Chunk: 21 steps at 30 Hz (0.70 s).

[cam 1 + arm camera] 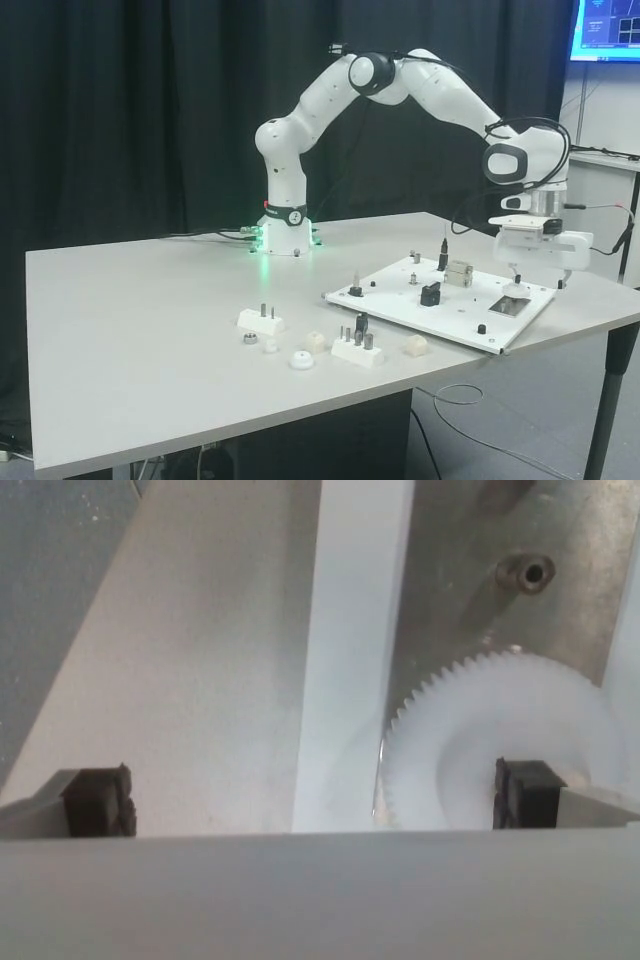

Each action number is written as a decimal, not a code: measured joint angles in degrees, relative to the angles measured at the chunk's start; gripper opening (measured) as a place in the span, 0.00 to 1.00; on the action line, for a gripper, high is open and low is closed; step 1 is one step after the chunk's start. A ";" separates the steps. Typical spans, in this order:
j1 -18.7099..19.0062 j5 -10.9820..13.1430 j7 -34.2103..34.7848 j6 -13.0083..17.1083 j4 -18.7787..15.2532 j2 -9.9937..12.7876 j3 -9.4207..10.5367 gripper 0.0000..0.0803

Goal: Insert large gear.

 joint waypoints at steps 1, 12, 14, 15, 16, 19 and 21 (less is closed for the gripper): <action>0.00 0.00 0.00 0.00 0.07 0.08 -0.01 1.00; 0.00 0.00 0.00 0.03 1.25 1.26 -0.26 1.00; 0.00 0.00 0.00 0.03 1.34 1.33 -0.29 1.00; 0.00 0.00 0.00 0.02 1.35 1.33 -0.31 1.00; 0.00 0.00 0.00 0.01 1.35 1.33 -0.31 1.00; 0.00 0.00 0.00 -0.01 1.36 1.33 -0.31 1.00; 0.00 0.00 0.00 -0.04 1.36 1.33 -0.31 1.00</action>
